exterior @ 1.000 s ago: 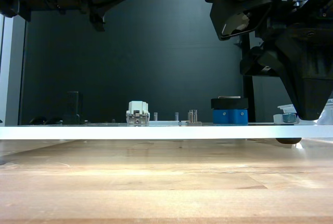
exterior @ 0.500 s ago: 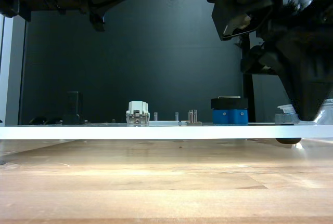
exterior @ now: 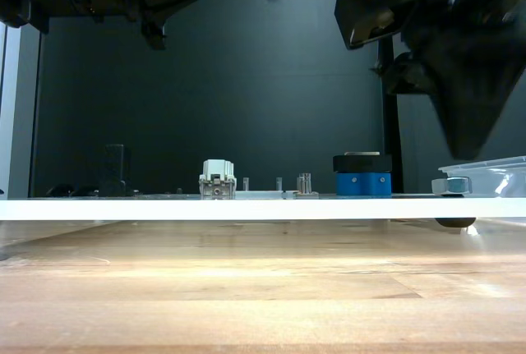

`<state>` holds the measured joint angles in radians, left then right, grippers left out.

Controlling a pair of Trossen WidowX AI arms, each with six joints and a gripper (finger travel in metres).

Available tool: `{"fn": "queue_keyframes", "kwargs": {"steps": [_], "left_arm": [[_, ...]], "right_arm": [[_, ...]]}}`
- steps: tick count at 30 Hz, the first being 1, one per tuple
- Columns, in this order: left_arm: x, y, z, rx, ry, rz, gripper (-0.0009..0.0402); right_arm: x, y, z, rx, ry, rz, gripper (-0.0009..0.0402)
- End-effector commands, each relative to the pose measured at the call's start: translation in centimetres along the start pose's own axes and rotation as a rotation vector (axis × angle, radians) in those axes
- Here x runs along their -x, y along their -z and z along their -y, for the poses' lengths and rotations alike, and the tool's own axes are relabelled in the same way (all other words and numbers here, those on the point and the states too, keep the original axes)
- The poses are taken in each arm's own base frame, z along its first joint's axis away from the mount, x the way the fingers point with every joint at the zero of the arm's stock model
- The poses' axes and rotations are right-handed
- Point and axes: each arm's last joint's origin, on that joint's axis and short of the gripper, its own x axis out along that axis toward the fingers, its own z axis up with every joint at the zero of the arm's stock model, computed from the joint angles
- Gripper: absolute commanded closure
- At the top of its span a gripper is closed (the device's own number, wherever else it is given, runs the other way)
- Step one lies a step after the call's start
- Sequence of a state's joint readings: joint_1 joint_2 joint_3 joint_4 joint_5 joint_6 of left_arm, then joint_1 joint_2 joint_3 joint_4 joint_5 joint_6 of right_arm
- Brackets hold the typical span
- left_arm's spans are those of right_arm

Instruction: Unfasten the M12 nut and place it in the container

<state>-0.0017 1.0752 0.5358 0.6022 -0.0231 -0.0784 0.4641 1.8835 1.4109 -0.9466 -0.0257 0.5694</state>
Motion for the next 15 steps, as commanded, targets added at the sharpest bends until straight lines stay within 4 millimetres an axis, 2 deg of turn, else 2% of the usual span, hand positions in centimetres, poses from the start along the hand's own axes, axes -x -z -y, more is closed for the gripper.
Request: {"fn": "queue_keyframes", "kwargs": {"steps": [1, 4, 15], "left_arm": [[0.0, 0.0, 0.0, 0.0, 0.0, 0.001, 0.0393], [0.0, 0.0, 0.0, 0.0, 0.0, 0.0, 0.0393], [0.0, 0.0, 0.0, 0.0, 0.0, 0.001, 0.0393]], "right_arm": [[0.3, -0.1, -0.5, 0.005, -0.117, -0.016, 0.0393], [0.3, -0.1, -0.6, 0.007, -0.129, -0.021, 0.0393], [-1.9, -0.6, -0.7, 0.012, -0.096, -0.025, 0.0393]]}}
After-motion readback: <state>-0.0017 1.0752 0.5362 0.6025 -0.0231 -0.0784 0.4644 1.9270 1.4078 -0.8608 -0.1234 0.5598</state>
